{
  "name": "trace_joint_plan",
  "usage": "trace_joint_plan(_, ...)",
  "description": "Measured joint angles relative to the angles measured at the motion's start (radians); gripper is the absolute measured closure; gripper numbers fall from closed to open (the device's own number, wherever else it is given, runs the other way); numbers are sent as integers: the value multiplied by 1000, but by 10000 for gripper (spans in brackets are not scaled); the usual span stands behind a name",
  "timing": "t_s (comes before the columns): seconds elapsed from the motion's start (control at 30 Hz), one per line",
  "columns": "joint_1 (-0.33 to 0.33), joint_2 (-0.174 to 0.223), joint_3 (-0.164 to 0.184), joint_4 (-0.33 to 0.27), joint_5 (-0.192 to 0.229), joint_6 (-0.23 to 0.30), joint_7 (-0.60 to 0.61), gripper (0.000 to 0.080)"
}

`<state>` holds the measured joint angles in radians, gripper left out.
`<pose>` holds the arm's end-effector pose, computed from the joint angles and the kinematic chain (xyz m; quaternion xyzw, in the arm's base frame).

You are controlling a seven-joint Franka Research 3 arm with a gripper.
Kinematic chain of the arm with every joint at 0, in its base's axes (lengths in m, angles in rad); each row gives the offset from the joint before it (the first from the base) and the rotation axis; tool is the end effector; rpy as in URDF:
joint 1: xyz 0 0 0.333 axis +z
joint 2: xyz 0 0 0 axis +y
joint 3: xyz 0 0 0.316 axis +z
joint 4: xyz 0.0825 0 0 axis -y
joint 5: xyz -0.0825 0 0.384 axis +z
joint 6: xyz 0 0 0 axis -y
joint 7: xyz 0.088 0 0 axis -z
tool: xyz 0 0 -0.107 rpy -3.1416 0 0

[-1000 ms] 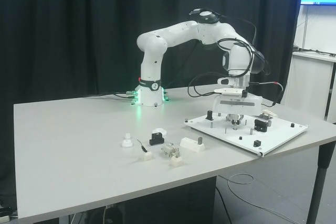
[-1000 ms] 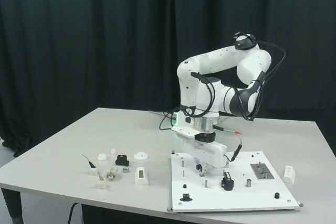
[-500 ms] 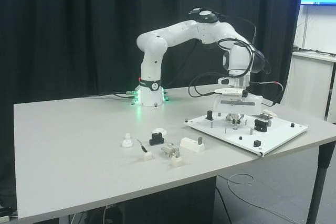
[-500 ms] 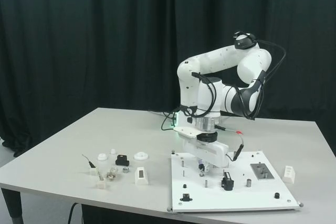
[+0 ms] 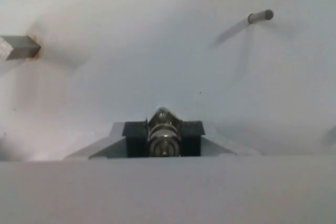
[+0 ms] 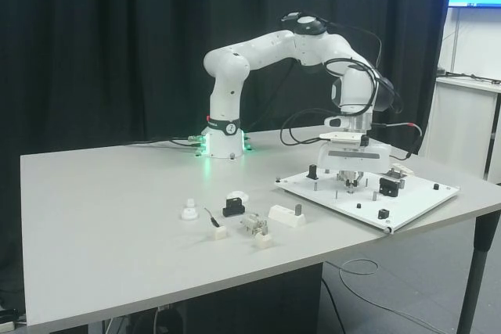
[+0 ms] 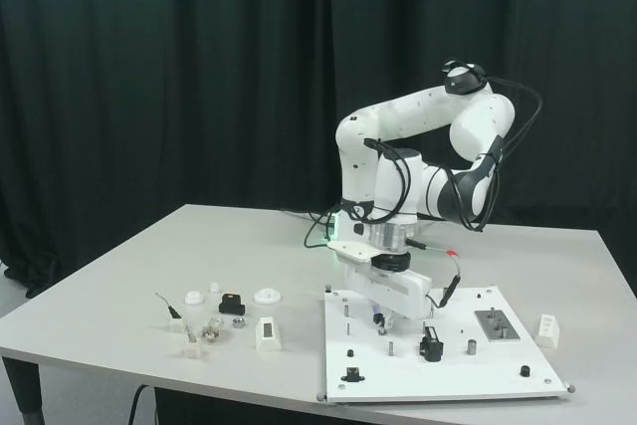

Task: Insert BNC.

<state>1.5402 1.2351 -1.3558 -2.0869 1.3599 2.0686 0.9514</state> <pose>0.5448 0.1578 0.2139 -0.7554 0.6507 -0.0756 0.0133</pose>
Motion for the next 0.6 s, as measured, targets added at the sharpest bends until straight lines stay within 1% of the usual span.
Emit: trace_joint_plan(0.6, 0, 0, 2, 0, 0, 4, -15, 679)
